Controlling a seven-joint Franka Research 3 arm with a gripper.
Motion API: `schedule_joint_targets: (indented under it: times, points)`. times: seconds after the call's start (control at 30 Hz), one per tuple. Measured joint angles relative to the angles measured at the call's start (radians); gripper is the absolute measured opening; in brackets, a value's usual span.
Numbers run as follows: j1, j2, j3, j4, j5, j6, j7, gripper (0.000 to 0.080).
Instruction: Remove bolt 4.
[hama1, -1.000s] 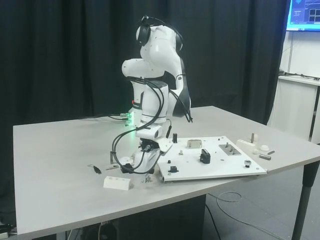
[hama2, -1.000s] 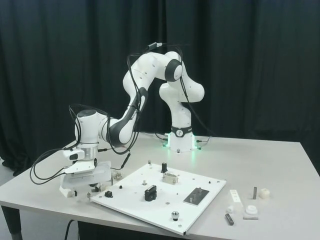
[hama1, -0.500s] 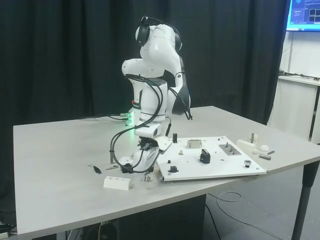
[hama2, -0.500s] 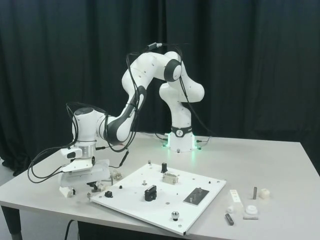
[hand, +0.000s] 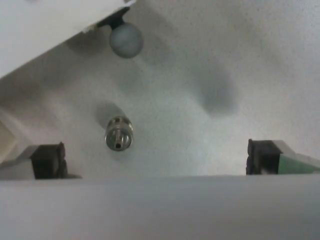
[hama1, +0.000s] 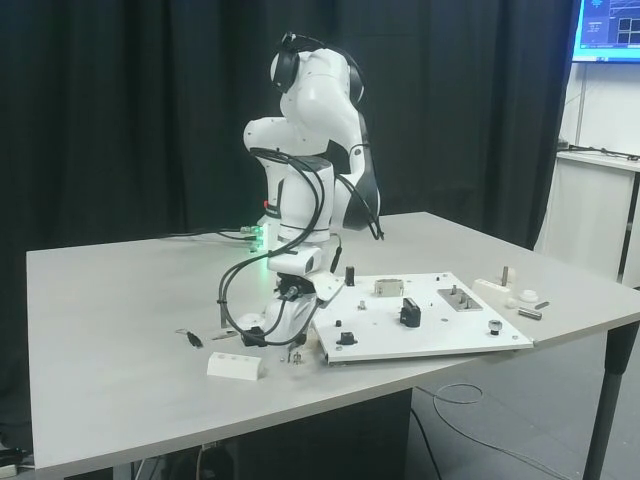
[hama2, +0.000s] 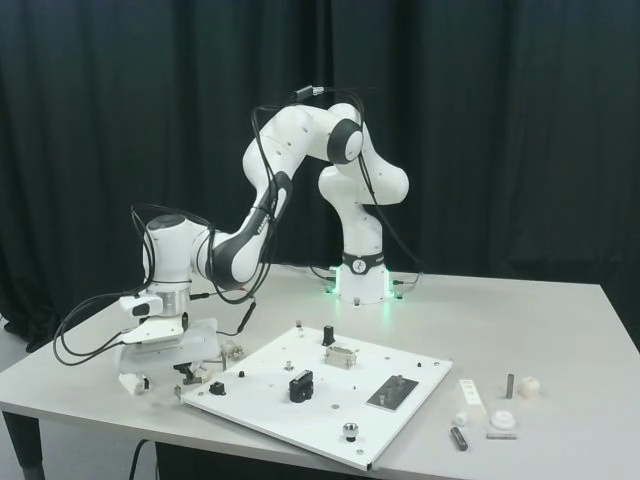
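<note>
Beside corner of white square assembly board (hama2: 330, 395), on grey table (hama1: 120, 300): we see small metal bolt (hand: 118, 133) lying loose on table surface, free of any grip. White robot arm's gripper (hand: 155, 160) hangs above it, black-padded fingers (hand: 48, 160) spread wide, nothing between them; bolt sits nearer one finger. Small grey round foot (hand: 126, 40) under board edge shows close by. White rectangular block (hama1: 235, 365) rests on table near board.

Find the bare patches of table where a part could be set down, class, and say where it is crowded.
Free: the table behind the white block, and between the robot base and the far corner. Crowded: around the gripper beside the white board, and the small parts past it.
</note>
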Motion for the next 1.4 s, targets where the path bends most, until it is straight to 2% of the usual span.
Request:
schedule_joint_targets:
  times: [0.4, 0.87, 1.2, 1.4]
  points:
    - [-0.002, 0.0, 0.0, 0.006, 0.0, -0.005, 0.0, 0.08]
    - [-0.004, 0.0, 0.0, 0.038, 0.0, -0.042, 0.035, 0.08]
    - [0.016, -0.015, 0.0, 0.114, 0.0, -0.183, 0.146, 0.08]
    - [0.044, -0.035, 0.0, 0.154, 0.0, -0.28, 0.265, 0.08]
